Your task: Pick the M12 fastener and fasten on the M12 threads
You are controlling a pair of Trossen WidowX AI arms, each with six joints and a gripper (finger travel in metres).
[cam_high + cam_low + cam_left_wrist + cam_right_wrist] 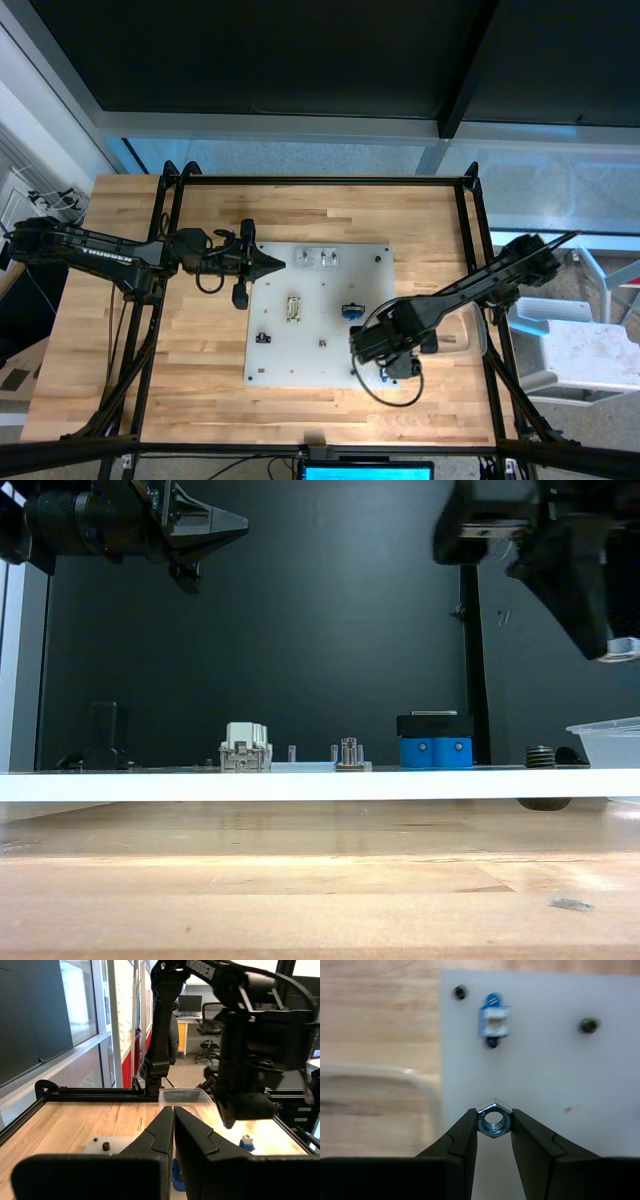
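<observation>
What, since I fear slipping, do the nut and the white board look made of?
M12 nut, pinched in the right gripper above the board: silvery, glinting, likely plated steel. Board: matte white, probably plastic. Left gripper hangs shut over the board's far left corner.

1. You are in a robotics lab: a black-framed wooden table (180, 350) bears a white task board (300, 350).
2. Over the table hang the left gripper (283, 264) and the right gripper (493, 1119).
3. Beyond the table: office chair (207, 1030), monitor (190, 1003), glass partitions (80, 1005).
</observation>
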